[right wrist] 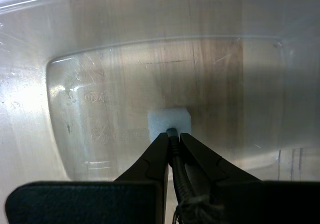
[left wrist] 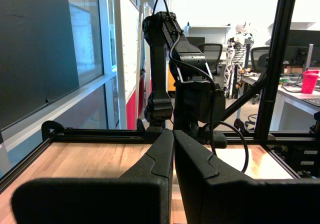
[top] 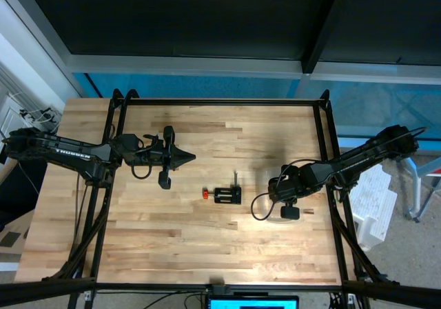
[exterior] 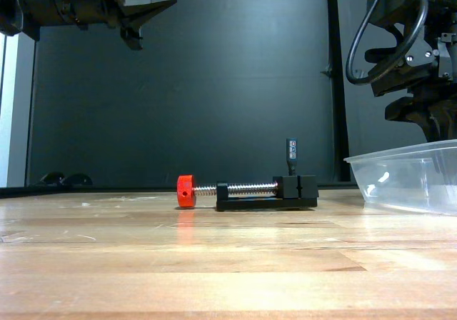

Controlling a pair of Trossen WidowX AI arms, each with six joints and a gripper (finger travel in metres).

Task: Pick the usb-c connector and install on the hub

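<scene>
The hub [top: 227, 196] is a black block lying mid-table, with its orange-red knob [exterior: 186, 191] at the left end and a thin dark stem [exterior: 291, 154] standing up from it. My right gripper [right wrist: 171, 135] is down inside a clear dish [exterior: 410, 173] to the hub's right. It is shut on the usb-c connector [right wrist: 171, 132], a small tip over a white foam square [right wrist: 170, 120], with a dark cord running back between the fingers. My left gripper [top: 187, 157] hangs shut and holding nothing, high above the table, left of and behind the hub.
A black frame [top: 220, 103] runs around the wooden table. The right arm [exterior: 407, 41] rises above the dish. Bare wood lies between the hub and the near edge.
</scene>
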